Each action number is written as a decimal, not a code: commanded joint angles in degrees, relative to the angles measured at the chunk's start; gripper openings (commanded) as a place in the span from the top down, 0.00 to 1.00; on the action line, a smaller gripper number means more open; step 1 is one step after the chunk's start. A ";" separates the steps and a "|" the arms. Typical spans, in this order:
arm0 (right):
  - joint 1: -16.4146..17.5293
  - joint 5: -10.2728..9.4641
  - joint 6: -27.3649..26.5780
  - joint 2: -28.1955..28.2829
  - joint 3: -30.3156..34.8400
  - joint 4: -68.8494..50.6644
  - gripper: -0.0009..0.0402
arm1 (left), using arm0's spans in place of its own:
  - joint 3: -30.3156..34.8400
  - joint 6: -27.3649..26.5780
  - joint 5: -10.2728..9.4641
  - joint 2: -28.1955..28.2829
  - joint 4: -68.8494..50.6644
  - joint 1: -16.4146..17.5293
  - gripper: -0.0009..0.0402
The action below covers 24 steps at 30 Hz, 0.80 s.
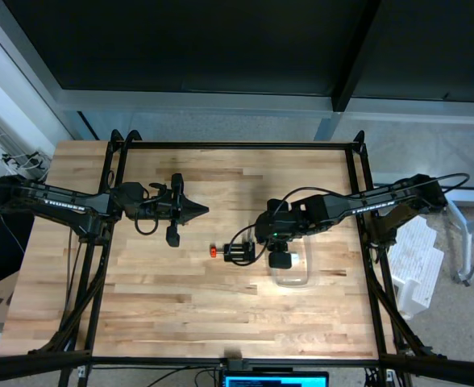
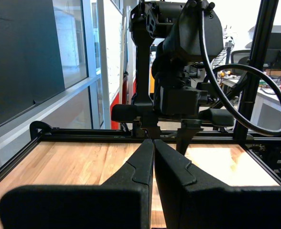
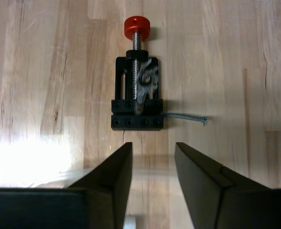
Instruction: Remove the USB-C connector from taskboard and place in the container
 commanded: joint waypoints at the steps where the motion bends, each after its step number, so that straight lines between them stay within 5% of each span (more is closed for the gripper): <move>1: 0.07 0.11 1.97 2.16 1.73 -0.35 0.59 | 0.02 0.00 0.02 0.02 0.02 0.02 0.98; 24: 0.15 0.59 2.99 11.85 5.95 0.98 0.56 | 0.02 0.00 0.02 0.02 0.00 0.02 0.98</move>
